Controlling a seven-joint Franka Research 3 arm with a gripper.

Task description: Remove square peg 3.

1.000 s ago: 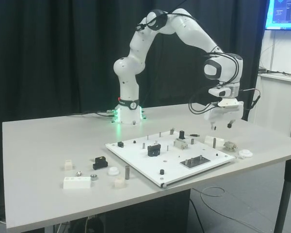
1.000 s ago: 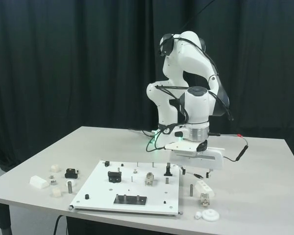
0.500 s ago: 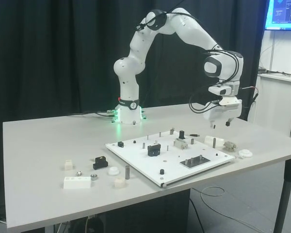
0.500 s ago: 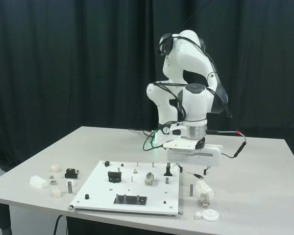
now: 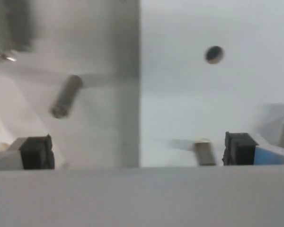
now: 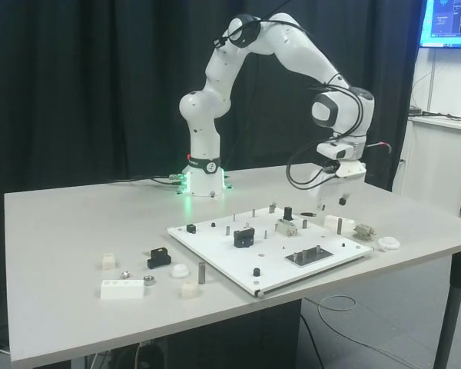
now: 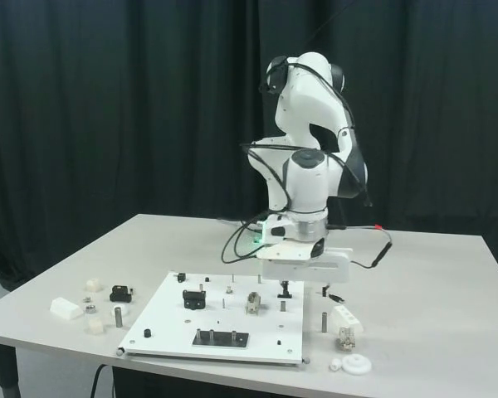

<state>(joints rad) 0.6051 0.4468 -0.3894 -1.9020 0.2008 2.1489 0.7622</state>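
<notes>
While the white arm is bent over the far right corner of the white board, the gripper is held above that corner, clear of everything below it. In the wrist view the gripper is seen with its two black fingertips set wide apart, and nothing is held between them. A short grey peg is seen standing on the board just beside one fingertip, outside the gap; it cannot be told for certain that this is square peg 3. In the same view the board's edge is crossed by the gap between the fingertips, and a grey cylinder is seen on the grey table beyond that edge.

In the first room view the board is laid on the near right part of the grey table. A black upright part is placed on the board's far side, below the gripper and slightly to its left. A black block is set near the board's middle, and a grey plate with two posts is fixed nearer the front. A white block and a white disc are left on the table just right of the board. To the left of the board, a black bracket and a long white block are laid among smaller loose parts. Green light is shown at the arm's base.
</notes>
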